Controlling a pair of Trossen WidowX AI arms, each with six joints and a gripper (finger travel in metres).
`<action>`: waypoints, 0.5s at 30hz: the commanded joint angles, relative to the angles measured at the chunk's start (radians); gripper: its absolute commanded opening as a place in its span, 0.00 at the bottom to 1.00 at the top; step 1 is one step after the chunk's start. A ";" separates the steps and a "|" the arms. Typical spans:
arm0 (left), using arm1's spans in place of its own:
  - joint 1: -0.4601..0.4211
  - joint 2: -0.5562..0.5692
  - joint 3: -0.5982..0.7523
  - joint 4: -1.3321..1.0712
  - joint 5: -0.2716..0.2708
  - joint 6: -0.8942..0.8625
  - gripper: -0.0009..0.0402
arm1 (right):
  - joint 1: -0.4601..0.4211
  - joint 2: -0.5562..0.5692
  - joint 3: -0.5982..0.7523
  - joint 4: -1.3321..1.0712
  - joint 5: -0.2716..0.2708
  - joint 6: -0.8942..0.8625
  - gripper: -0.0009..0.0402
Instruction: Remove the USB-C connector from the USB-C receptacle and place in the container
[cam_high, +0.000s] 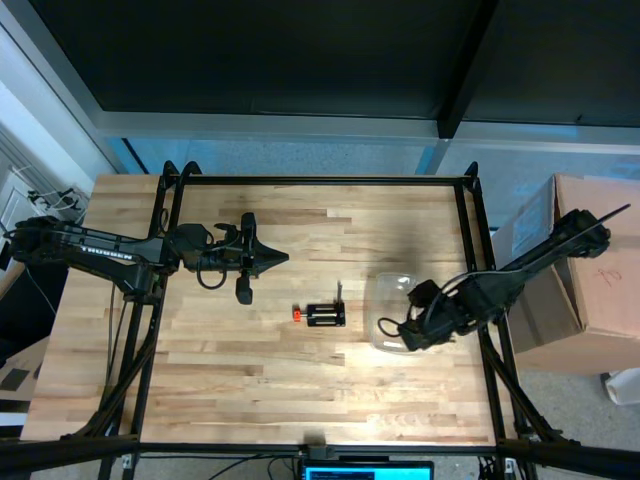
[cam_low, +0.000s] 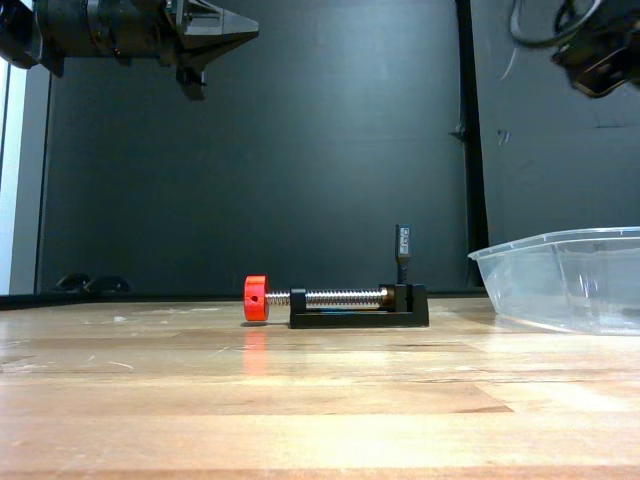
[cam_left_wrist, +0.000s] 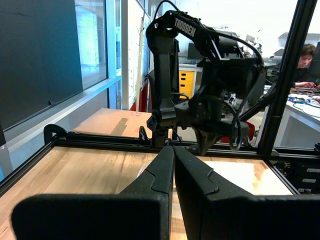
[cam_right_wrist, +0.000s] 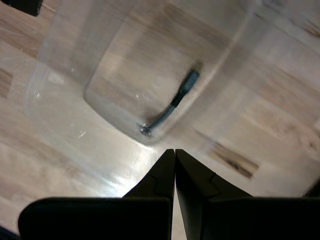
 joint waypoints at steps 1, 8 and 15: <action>0.000 0.000 0.000 0.000 0.000 0.000 0.02 | -0.016 0.033 -0.005 0.058 0.004 -0.041 0.03; 0.000 0.000 0.000 0.000 0.000 0.000 0.02 | -0.016 0.045 -0.006 0.067 0.010 -0.058 0.15; 0.000 0.000 0.000 0.000 0.000 0.000 0.02 | -0.029 0.027 -0.006 0.071 -0.002 -0.218 0.30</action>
